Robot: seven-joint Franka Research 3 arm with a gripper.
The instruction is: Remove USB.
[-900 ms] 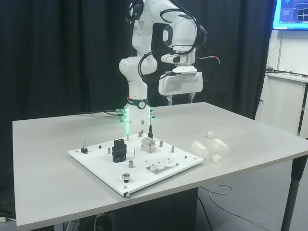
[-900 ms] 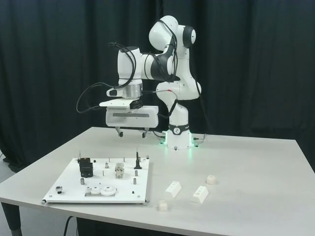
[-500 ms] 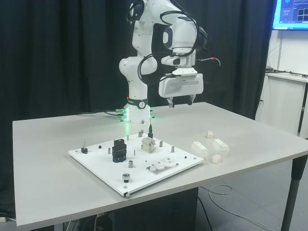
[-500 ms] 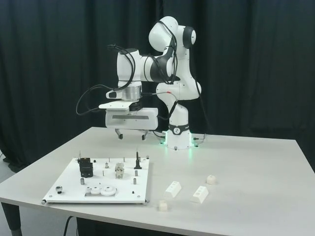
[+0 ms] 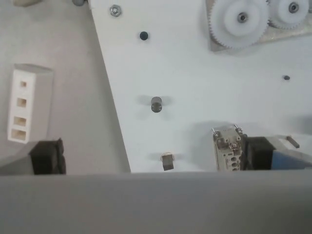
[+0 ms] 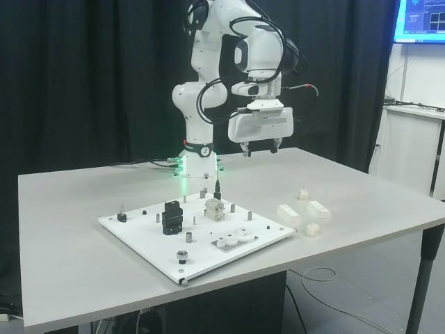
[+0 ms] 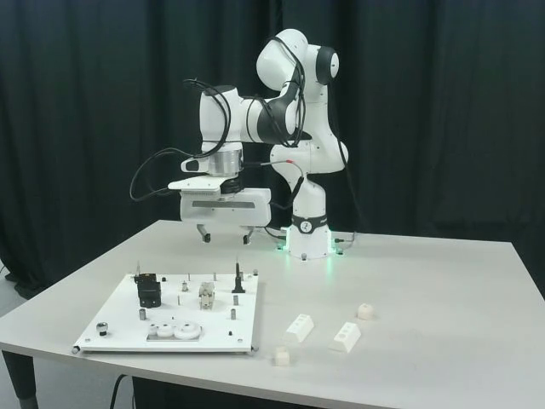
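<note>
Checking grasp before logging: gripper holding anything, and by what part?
Nothing held. The gripper hangs open in the air well above the white board, with only air between its fingers.

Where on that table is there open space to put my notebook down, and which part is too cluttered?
Bare grey table stretches from the white blocks to the far edge beside the robot base. Another bare strip borders the white board in the first room view. The board itself is crowded with small fixtures.

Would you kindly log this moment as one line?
gripper: open, empty, high above board | USB: plugged in, untouched | phase: approach
</note>
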